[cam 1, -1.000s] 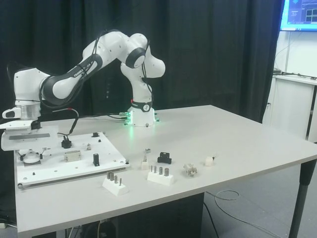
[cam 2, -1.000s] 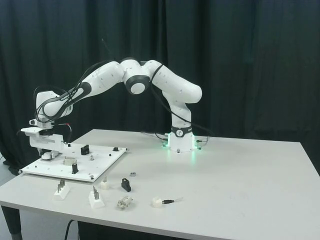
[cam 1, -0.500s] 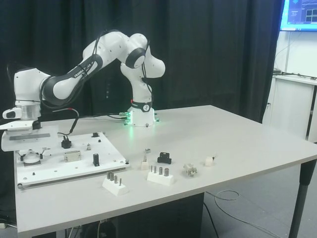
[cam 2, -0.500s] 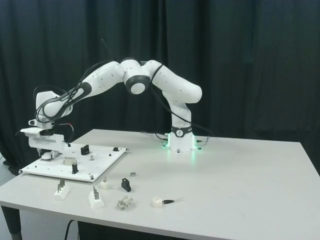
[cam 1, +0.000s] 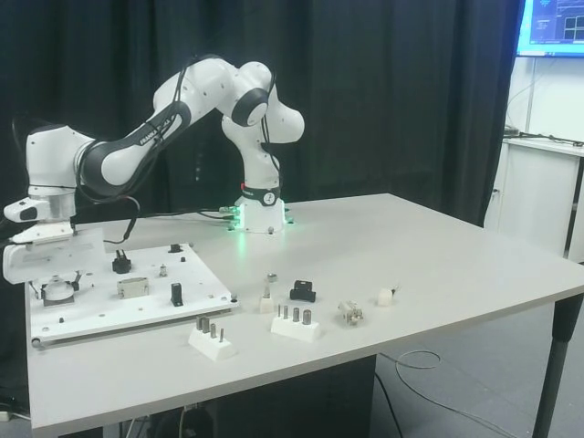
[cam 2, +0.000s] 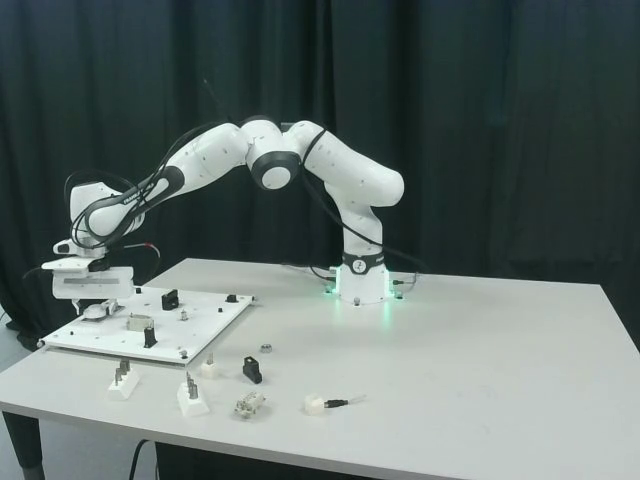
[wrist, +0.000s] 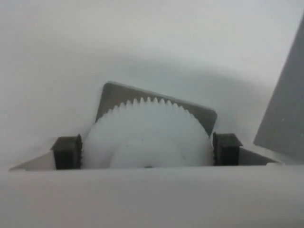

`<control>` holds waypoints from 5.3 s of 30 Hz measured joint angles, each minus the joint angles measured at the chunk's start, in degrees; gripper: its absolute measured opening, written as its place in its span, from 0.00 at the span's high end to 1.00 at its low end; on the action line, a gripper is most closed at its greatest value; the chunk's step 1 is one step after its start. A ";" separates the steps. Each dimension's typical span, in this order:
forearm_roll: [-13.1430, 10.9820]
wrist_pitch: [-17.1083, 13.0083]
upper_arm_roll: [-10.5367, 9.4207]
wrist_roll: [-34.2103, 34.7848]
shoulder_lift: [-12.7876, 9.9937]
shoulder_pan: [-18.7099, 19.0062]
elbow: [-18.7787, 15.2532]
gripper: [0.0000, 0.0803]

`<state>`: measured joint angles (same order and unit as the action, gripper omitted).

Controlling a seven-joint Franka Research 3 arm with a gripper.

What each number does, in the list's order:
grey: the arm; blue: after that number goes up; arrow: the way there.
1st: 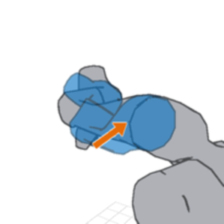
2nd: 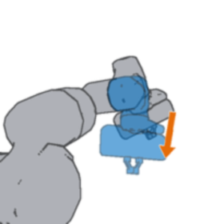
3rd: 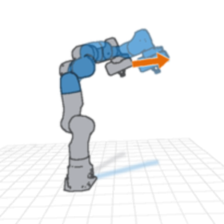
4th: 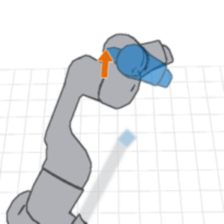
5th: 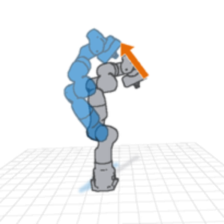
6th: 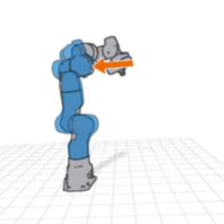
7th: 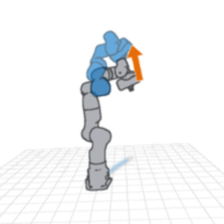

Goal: Insert large gear.

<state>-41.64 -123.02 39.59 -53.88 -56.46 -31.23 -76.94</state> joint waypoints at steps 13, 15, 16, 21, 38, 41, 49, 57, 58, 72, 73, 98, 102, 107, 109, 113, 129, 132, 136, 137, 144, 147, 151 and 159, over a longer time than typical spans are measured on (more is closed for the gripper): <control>0.57 0.28 -0.02 -8.08 -0.06 0.01 0.20 0.26; 0.55 0.30 -0.02 -7.44 -0.06 -0.01 0.21 0.26; 0.52 0.31 -0.02 -6.65 -0.07 -0.02 0.21 0.26; 0.48 0.30 -0.02 -0.18 -0.13 -0.04 0.31 0.26; -0.21 0.27 -0.12 22.45 -0.93 -0.45 1.07 0.26; -0.37 0.27 -0.13 25.96 -0.94 -0.50 1.08 0.26; -0.42 0.29 -0.13 27.59 -0.94 -0.52 1.09 0.26; -0.41 0.35 -0.13 27.31 -0.95 -0.51 1.15 0.26; -0.41 0.35 -0.14 27.20 -0.95 -0.51 1.19 0.26; 0.02 4.14 -0.03 26.96 -0.69 -0.38 3.91 0.01; 0.08 4.65 0.00 26.96 -0.64 -0.37 4.11 0.01; 1.16 13.20 2.62 27.39 0.89 0.34 3.44 0.00; 1.00 13.58 2.62 27.62 1.07 0.34 3.10 0.00; 0.35 14.09 2.62 27.94 1.53 0.43 2.41 0.00; 0.00 14.14 2.62 27.95 1.74 0.50 1.99 0.00; -0.59 14.14 2.61 27.95 2.07 0.62 1.23 0.00; -1.79 14.12 2.62 27.95 2.28 0.84 0.39 0.00; -1.95 14.06 2.62 27.95 2.28 0.86 0.37 0.00; -2.15 13.80 2.56 27.95 2.28 0.87 0.26 0.00; -2.21 13.68 2.53 27.95 2.28 0.87 0.19 0.00; -2.28 12.34 2.24 27.92 2.29 0.88 -0.43 0.00; -2.28 12.01 2.17 27.85 2.29 0.88 -0.60 0.00; -2.30 11.89 2.14 27.64 2.29 0.89 -0.69 0.00; -2.37 11.80 2.12 27.26 2.30 0.90 -0.79 0.00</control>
<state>-44.01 -111.23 41.71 -26.61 -54.16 -30.33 -77.73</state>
